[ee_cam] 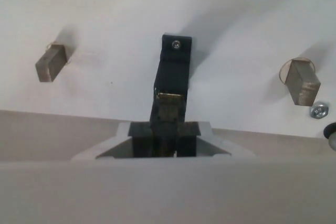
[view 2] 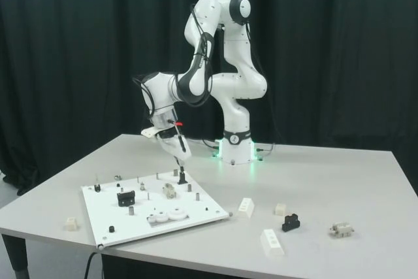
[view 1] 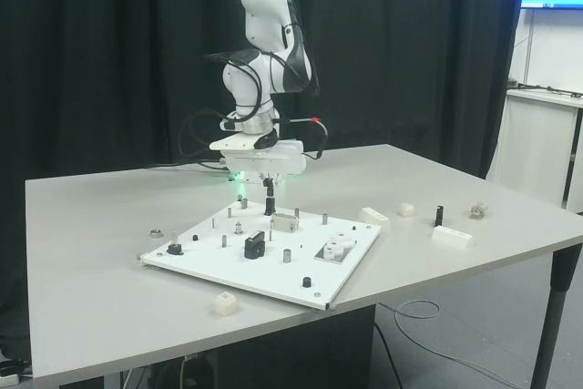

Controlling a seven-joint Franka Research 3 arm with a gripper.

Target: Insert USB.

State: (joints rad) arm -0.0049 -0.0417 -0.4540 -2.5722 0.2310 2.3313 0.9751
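The grey worktop [view 1: 109, 225] carries a white board [view 1: 273, 266], which lies flat near the front edge. The white arm [view 2: 222, 83] rises from its base behind the board and bends down over the board's far side.

On the board stand several small parts: a black block [view 1: 254, 245] near the middle, a pair of white round pieces [view 1: 337, 243] toward the board's corner nearest the loose parts, and thin upright pegs [view 1: 223, 241] scattered between them. Off the board, on the worktop, lie white blocks [view 2: 272, 241], a small black piece [view 2: 291, 222] and a small grey fitting [view 2: 341, 229]; one white cube [view 1: 224, 303] sits just beside the board's front edge.

The end effector [ee_cam: 169, 142] hangs just above the board's far side. In the wrist view its black fingers [ee_cam: 138, 139] are drawn close and pinch the USB plug [ee_cam: 171, 80], a black body held upright with its tip pointing down at the board. From the room views the plug's lower end is at or very near the board surface; whether it touches cannot be told. Two grey pegs [ee_cam: 51, 63] stand on the board on either side of the plug, well apart from it.
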